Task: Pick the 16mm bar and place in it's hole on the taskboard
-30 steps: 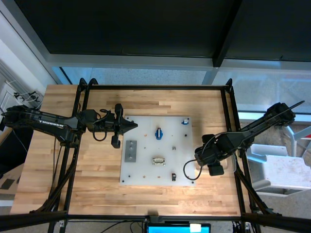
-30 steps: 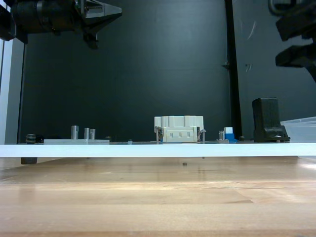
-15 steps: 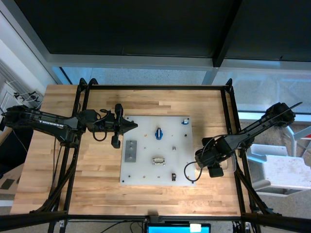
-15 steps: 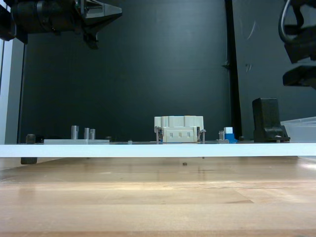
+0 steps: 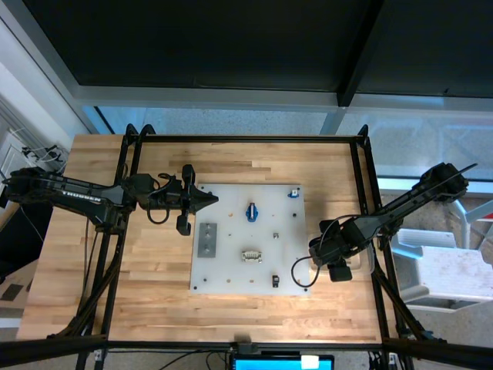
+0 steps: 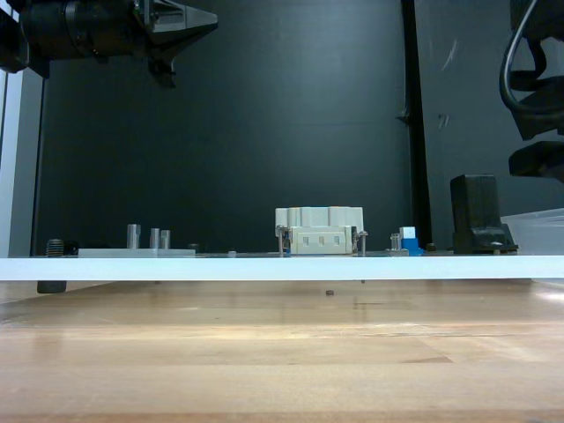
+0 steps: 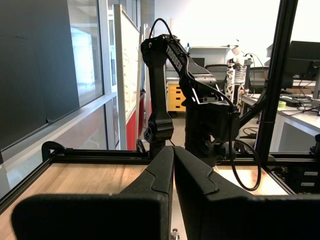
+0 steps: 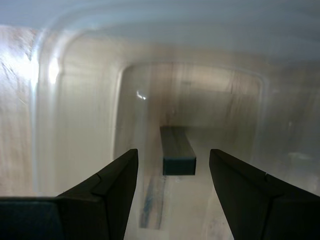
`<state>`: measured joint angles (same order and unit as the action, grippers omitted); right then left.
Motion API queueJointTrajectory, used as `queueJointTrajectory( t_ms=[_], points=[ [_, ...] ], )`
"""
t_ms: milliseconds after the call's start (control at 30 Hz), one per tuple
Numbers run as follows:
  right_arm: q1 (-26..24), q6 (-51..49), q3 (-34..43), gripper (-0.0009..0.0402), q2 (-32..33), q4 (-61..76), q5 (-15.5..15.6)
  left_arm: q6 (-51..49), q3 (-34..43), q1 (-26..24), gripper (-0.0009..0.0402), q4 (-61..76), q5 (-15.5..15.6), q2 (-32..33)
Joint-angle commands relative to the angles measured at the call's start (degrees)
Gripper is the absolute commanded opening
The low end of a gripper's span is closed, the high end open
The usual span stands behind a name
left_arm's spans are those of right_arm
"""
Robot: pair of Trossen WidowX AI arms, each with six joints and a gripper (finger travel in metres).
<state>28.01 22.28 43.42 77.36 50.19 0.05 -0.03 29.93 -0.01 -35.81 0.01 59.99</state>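
Matte-black left gripper (image 7: pixel 173 150) and right gripper (image 8: pixel 172 153), looping black cables (image 5: pixel 293 271).

High overhead, low level, both showing taskboard (image 5: pixel 231 274)

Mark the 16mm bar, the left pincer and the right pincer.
16mm bar (image 8: pixel 178 165), right wrist view: near end face; lies free in bin (image 8: pixel 75 125).
left pincer (image 5: pixel 212 200), high view: shut fingertips, above taskboard (image 5: pixel 231 277), left edge.
right pincer (image 8: pixel 172 152), right wrist view: midway between open fingertips, above bar.

right gripper (image 8: pixel 172 157) fingers spread inside bin (image 8: pixel 80 100), free gap either side of bar (image 8: pixel 175 142); bin walls close around. left gripper (image 5: pixel 212 199) fingers pressed together, high over board (image 5: pixel 231 277) far-left edge; room beneath, above pegs (image 6: pixel 132 235), connector (image 6: pixel 319 231).
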Motion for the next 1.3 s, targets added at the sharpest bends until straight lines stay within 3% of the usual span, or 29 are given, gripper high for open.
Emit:
queueJointTrajectory(
  t_ms=[33,533,867,1300],
  points=[
    [0.0,0.0,-0.2,0.0187,0.0,-0.6,0.0,0.0,0.0,0.0,0.0,0.0,0.0,0.0],
    [-0.1,0.0,-0.2,0.0102,0.0,-1.2,-0.5,0.0,0.0,0.0,0.0,0.0,0.0,0.0],
    [-0.1,0.0,-0.2,0.0,0.0,-1.2,-0.4,0.0,0.0,0.0,0.0,0.0,0.0,0.0],
    [-0.1,0.7,0.3,-0.0001,0.0,-0.6,-0.2,0.0,0.0,0.0,0.0,0.0,0.0,0.0]
  ],
)
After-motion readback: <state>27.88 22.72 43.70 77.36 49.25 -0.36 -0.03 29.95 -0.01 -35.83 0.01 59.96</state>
